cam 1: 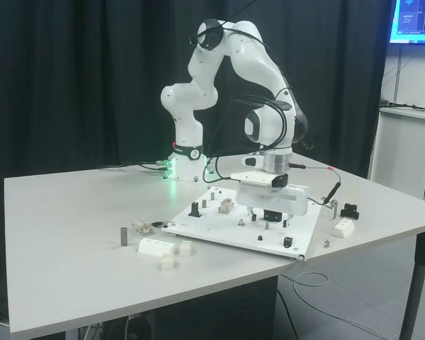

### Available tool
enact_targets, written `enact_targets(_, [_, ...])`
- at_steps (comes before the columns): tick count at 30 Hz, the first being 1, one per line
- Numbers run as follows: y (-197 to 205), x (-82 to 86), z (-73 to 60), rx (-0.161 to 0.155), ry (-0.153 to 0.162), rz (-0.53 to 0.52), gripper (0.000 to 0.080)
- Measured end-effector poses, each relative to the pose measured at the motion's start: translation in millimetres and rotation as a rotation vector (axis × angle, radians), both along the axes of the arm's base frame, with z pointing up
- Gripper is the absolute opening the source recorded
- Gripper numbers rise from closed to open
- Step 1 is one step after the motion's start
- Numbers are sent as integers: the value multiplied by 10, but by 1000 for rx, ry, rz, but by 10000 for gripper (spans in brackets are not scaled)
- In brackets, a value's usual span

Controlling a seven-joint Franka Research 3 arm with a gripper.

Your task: Remove square peg 2.

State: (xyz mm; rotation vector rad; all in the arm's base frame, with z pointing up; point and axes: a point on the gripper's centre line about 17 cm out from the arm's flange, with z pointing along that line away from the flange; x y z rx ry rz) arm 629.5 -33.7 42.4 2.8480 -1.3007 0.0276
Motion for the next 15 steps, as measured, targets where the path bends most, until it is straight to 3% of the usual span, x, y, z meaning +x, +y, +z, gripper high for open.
enact_targets(15, [10, -55, -20, 1, -1, -30, 800])
